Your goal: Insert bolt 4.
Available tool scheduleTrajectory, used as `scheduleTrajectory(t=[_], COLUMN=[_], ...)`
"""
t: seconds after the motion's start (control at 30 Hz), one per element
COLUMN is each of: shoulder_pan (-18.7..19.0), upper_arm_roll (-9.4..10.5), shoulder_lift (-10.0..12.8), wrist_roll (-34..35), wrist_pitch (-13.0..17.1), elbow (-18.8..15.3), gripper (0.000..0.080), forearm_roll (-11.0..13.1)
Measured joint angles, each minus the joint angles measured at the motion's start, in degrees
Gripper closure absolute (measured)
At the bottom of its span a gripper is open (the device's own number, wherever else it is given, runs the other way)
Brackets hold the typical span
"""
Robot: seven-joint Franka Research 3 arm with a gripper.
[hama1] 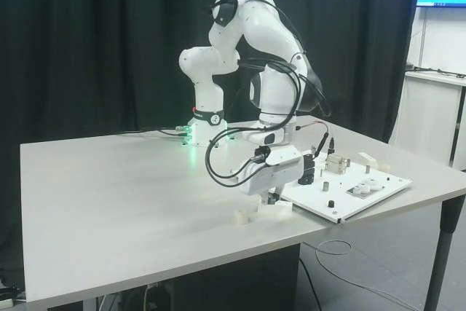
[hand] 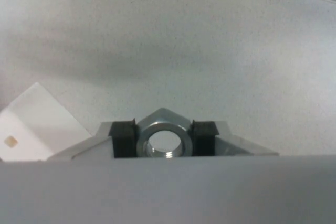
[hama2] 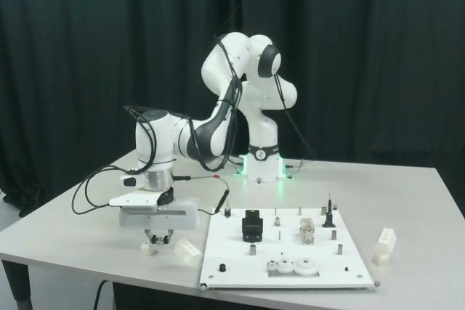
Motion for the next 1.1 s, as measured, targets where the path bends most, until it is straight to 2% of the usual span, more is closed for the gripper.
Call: scheduleTrajectory(t=[0.53, 1.1], shoulder_pan=[0.5, 4.2], upper_arm_roll=[0.23, 2.48], shoulder_lift=[-0.9, -3.0], wrist_roll=[-1.5, -9.6], wrist_pitch=[0.0, -1.1], elbow=[0.0, 0.9], gripper=[0.0577, 0.0578], forearm_roll=[-0.4, -0.4])
